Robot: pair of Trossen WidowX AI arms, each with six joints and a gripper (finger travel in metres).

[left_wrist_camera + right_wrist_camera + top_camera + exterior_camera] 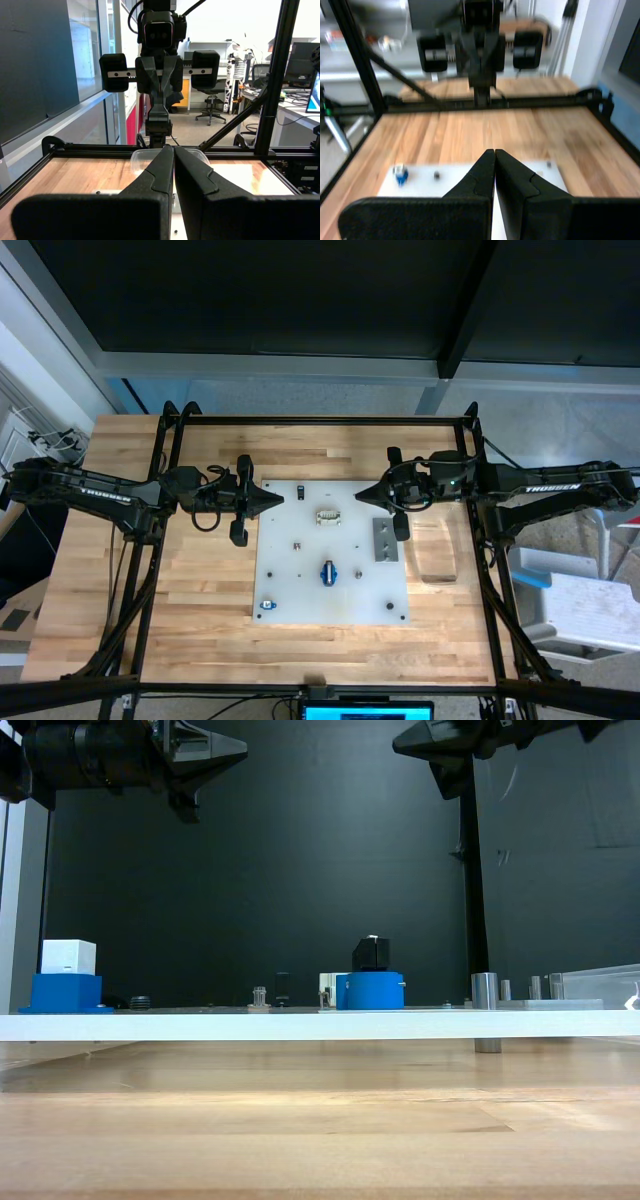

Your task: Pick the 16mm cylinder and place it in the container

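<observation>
Left tool (173, 148) and right tool (494, 151) hover high at the white board's (300, 590) side edges, pinched closed and empty, as wrist views show. Nearer, the 16mm cylinder (485, 990) stands upright on the board; the container (437, 552) lies just right on the worktop (200, 580).

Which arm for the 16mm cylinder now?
Right. The 16mm cylinder sits right of the blue part, nearer the right gripper, and the container lies on that arm's side. The left gripper hovers over the board's left edge.
</observation>
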